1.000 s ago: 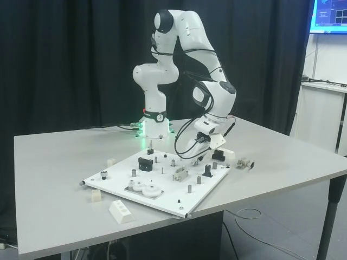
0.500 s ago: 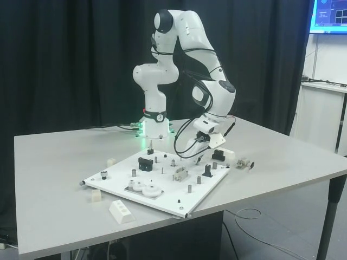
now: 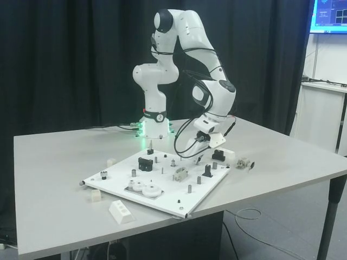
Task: Remove round peg 2.
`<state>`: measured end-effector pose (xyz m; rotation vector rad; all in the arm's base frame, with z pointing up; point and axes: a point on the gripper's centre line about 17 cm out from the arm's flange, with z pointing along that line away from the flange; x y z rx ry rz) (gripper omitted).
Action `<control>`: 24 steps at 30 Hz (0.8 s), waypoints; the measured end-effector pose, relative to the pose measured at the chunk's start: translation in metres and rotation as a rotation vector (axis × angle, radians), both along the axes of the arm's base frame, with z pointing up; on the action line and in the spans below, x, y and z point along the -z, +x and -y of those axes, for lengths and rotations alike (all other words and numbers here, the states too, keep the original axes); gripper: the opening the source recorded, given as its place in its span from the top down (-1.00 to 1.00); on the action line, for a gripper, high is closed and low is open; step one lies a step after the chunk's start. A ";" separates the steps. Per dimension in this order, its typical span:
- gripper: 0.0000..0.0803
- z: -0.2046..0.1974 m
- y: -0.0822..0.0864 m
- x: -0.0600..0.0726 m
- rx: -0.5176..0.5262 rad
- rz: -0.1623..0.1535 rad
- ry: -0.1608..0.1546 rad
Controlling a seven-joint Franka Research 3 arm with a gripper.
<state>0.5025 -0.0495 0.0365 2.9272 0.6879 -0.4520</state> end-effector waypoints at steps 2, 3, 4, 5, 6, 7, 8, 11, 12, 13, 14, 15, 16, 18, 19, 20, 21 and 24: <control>0.82 0.000 0.000 -0.003 0.000 -0.002 -0.001; 0.82 0.000 0.000 -0.005 0.001 -0.004 -0.001; 0.82 0.000 -0.001 -0.007 0.001 -0.005 -0.002; 0.82 0.000 -0.001 -0.009 0.001 -0.007 -0.002; 0.82 0.000 -0.001 -0.012 0.002 -0.009 -0.003; 0.82 0.000 -0.001 -0.015 0.002 -0.011 -0.004; 0.82 0.000 -0.001 -0.018 0.003 -0.013 -0.005; 0.82 0.000 -0.002 -0.028 0.005 -0.020 -0.007; 0.82 0.000 -0.002 -0.031 0.006 -0.022 -0.008; 0.82 0.000 -0.002 -0.035 0.007 -0.024 -0.009; 0.82 0.000 -0.002 -0.038 0.007 -0.025 -0.010; 0.82 0.000 -0.002 -0.040 0.008 -0.025 -0.010; 0.82 0.000 -0.002 -0.043 0.008 -0.025 -0.010; 0.82 0.000 -0.001 -0.047 0.009 -0.024 -0.011; 0.82 0.000 -0.001 -0.049 0.010 -0.023 -0.011; 0.82 0.000 0.000 -0.051 0.010 -0.021 -0.011; 0.82 0.000 0.000 -0.052 0.010 -0.020 -0.011; 0.82 0.000 0.000 -0.055 0.011 -0.018 -0.011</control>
